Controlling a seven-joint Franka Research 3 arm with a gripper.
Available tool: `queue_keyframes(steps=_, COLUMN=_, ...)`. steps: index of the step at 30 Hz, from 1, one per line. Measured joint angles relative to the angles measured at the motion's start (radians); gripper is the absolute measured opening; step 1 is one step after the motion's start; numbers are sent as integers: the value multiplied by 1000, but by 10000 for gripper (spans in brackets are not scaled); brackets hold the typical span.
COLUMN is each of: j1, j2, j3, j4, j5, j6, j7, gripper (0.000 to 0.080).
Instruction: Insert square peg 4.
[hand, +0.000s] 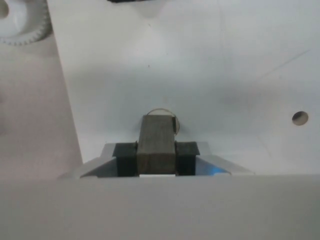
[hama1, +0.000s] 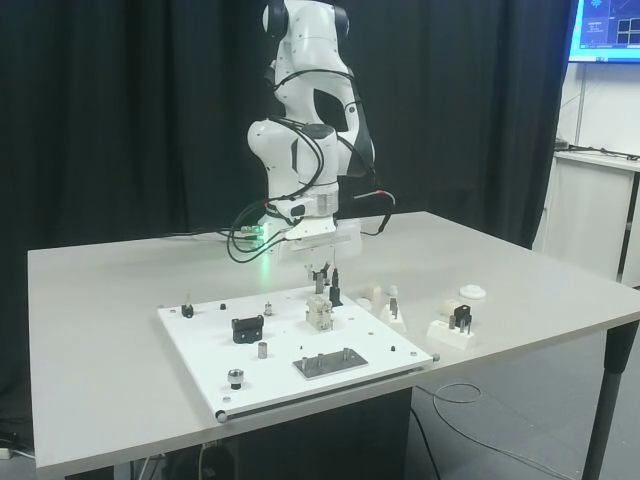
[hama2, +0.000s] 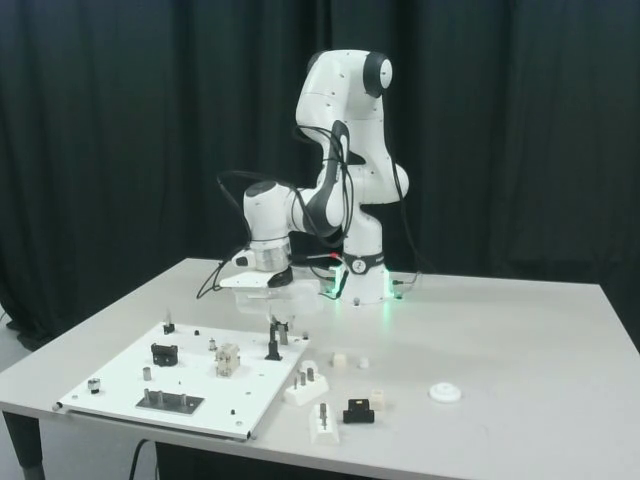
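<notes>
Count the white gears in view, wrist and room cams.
1. The white gear lies on the grey table, off the white board on the side far from it; the wrist view catches it too. Others may be hidden.

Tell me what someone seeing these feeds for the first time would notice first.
The white arm stands out against the black curtain, bent over the far edge of the white board on the grey table. In the wrist view the gripper is shut on a grey square peg, hanging just above the board. A green light glows on the gripper's side.
</notes>
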Motion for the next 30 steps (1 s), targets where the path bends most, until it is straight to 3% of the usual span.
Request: queue_keyframes(steps=30, j1=0, j2=3, j3=-15, j4=0, j5=-4, j6=6, j7=-35, gripper=154)
